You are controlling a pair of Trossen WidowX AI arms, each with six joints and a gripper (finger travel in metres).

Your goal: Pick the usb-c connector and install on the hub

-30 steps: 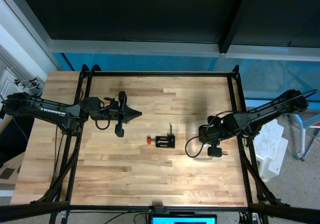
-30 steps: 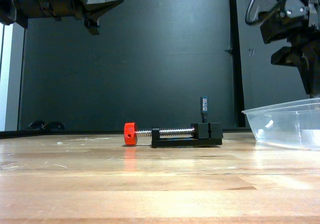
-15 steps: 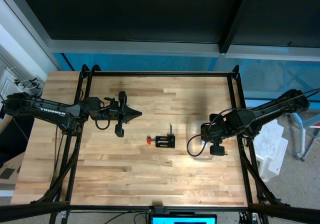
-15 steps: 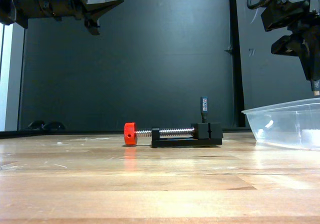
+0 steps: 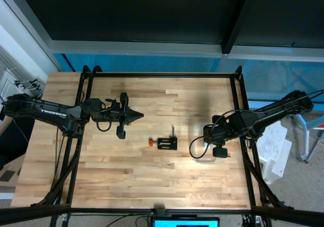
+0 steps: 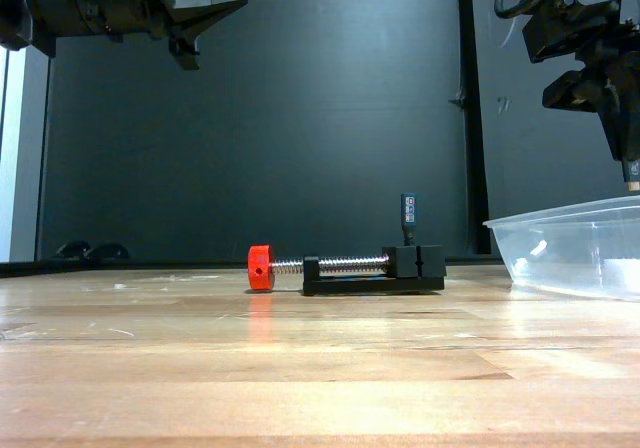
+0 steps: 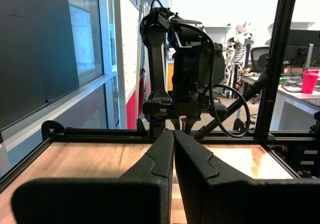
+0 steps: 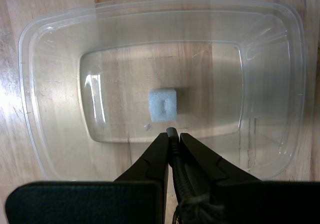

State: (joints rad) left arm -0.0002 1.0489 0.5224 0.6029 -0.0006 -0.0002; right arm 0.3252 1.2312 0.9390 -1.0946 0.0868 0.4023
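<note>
Above the clear dish point(image 6: 560, 220), the right tool point(image 6: 628, 171) hangs with its tip just over the dish's rim. A second ago that tip reached down inside the dish; since half a second ago it has hardly moved. Its fingers are clenched on the usb-c connector point(image 8: 171, 132), whose small silvery end pokes out past the fingertips. The end sits over the dish's floor, just short of a pale foam block point(image 8: 163, 105) lying in the middle of the dish. The right arm reaches in from the bench's point(image 5: 126, 176) edge on the dish's side, bent at the elbow, its wrist turned so the tool points straight down.

The hub point(image 5: 166, 143) rests on the bench near the dish but apart from it. Its orange-red knob point(image 6: 261, 267) is at the end away from the dish, and its thin stem point(image 6: 408, 213) stands upright at the nearer end. Beyond the hub from the dish, the left tool point(image 5: 140, 116) is held high and level, pointing toward the dish. Its fingers are pressed together on nothing, and it has not shifted.
</note>
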